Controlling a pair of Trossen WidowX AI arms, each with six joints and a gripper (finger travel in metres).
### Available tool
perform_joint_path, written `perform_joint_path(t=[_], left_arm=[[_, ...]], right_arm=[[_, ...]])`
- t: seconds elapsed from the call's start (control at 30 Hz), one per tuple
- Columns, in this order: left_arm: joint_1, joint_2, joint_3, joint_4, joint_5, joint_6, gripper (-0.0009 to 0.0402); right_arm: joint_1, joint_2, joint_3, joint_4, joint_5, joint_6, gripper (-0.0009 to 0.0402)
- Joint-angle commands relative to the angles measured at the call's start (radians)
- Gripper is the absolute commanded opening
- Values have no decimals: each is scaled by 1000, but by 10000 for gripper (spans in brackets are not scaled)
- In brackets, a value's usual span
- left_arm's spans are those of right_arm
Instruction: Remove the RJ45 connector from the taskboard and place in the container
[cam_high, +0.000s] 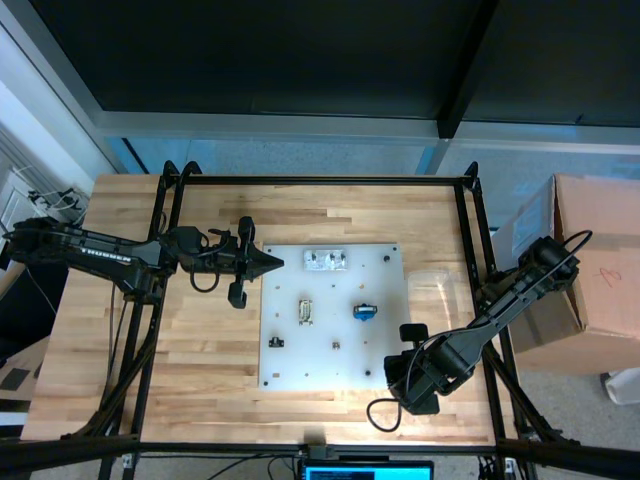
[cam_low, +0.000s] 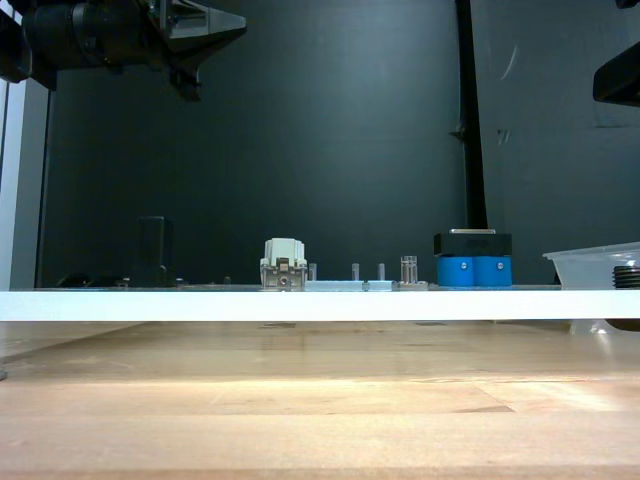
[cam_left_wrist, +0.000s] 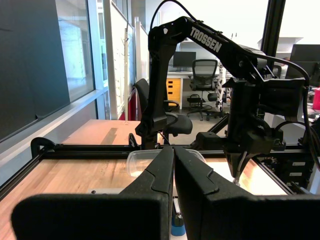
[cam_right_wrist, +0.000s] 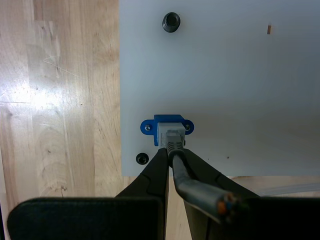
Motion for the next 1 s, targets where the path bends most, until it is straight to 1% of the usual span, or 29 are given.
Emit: perform_joint_path(t=[0.03, 0.4, 0.77, 0.87, 1.0], left_arm=[[0, 0, 0, 0, 0, 0, 0], [0, 0, 0, 0, 0, 0, 0], [0, 0, 0, 0, 0, 0, 0], [0, 0, 0, 0, 0, 0, 0], [0, 0, 0, 0, 0, 0, 0]], right_arm=[[0, -3, 1, 3, -1, 1, -2], [-1, -53, 1, -1, -1, 2, 0], [-2, -52, -9, 10, -2, 2, 0], [-2, -48, -25, 29, -21, 2, 0], [-2, -46, -35, 42, -23, 2, 6]])
